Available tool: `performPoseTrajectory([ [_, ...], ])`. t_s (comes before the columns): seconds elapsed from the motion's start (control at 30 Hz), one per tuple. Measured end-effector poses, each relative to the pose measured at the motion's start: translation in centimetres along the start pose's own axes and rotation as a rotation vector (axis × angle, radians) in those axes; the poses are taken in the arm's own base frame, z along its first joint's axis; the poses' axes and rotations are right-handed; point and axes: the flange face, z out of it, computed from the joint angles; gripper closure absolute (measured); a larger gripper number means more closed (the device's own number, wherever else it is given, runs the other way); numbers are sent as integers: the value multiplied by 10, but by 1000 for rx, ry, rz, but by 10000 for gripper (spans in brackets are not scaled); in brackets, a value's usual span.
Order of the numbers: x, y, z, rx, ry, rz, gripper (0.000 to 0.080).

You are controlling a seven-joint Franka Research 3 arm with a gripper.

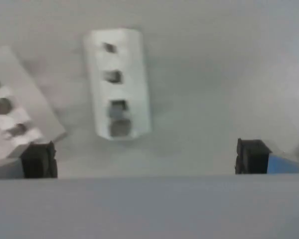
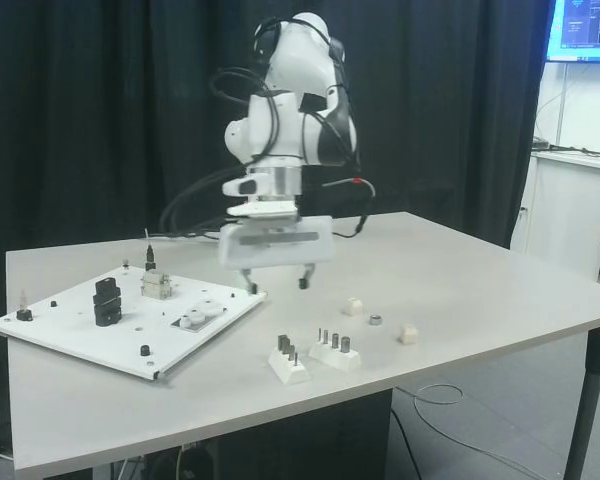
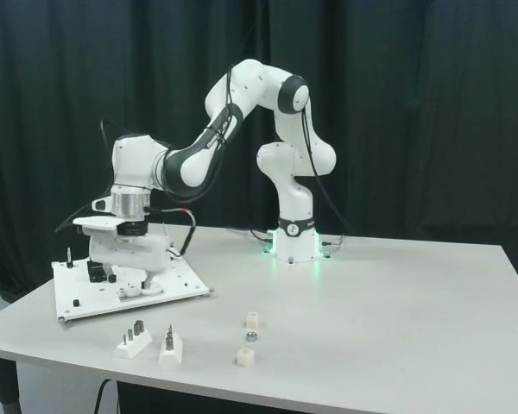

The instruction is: Pick round peg 4.

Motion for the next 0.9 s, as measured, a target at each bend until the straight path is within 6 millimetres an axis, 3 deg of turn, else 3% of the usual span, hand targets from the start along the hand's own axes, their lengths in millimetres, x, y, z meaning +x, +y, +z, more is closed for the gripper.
performPoseTrajectory([
  [0.4, -7, -63, 18, -3, -67, -287, 3],
  [0.9, -39, -111, 44, -71, -99, -452, 3],
])
